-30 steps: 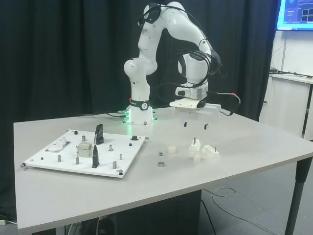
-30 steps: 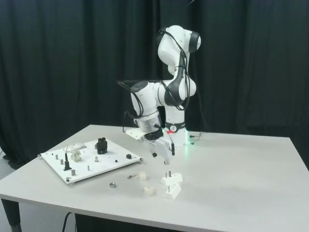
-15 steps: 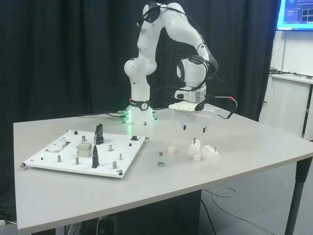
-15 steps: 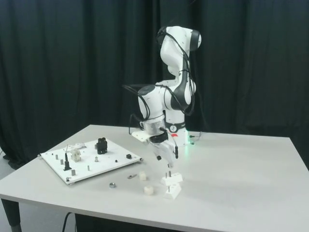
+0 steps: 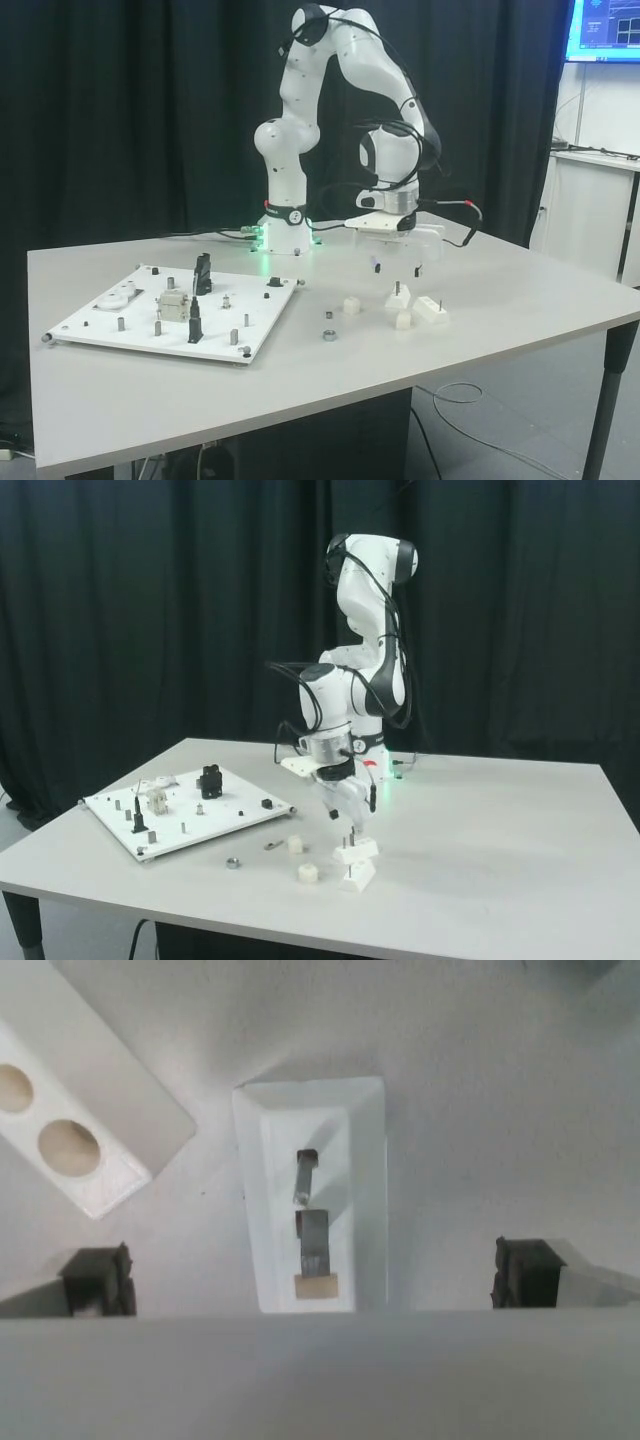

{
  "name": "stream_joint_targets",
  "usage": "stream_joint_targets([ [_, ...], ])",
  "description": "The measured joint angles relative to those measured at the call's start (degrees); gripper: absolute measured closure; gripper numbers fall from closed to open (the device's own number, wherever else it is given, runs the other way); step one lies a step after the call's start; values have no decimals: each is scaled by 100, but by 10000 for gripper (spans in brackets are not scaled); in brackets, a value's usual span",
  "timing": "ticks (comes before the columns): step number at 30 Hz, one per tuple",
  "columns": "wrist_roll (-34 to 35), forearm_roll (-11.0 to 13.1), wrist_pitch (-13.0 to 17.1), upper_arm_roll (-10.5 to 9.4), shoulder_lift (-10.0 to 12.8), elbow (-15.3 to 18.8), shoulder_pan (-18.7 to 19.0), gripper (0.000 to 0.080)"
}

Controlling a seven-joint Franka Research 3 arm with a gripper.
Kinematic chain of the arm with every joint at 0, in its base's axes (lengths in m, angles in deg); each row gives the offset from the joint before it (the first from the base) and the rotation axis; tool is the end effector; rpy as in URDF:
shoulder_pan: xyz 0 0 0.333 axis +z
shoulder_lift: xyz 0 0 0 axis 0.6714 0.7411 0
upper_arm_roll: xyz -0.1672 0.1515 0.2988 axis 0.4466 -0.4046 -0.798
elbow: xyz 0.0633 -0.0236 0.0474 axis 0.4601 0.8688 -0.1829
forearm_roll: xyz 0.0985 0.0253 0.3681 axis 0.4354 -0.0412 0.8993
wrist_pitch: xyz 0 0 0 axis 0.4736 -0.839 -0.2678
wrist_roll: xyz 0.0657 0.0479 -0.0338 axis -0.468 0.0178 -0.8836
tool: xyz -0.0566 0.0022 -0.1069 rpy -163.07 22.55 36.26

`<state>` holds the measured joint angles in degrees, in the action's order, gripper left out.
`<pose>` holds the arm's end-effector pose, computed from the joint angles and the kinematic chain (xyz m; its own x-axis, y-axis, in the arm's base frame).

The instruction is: Pick square peg 2.

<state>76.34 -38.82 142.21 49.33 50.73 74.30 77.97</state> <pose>0.5099 0.0428 0.2930 -0.0122 -0.9912 -0.1320 -0.9976 0.0031 0.0691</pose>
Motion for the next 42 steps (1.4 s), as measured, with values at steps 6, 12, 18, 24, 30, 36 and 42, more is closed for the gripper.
stream_joint_targets([
  [6, 7, 6, 247, -51, 1, 133, 0, 3],
  [12, 7, 7, 413, -102, 1, 232, 2, 3],
  [18, 7, 7, 546, -169, 6, 302, 2, 3],
  [24, 7, 7, 687, -239, 14, 373, 3, 3],
  [30, 7, 7, 801, -287, 29, 421, 3, 3],
  [36, 7, 7, 861, -317, 63, 427, 2, 3],
  [42, 7, 7, 940, -346, 103, 432, 3, 3],
])
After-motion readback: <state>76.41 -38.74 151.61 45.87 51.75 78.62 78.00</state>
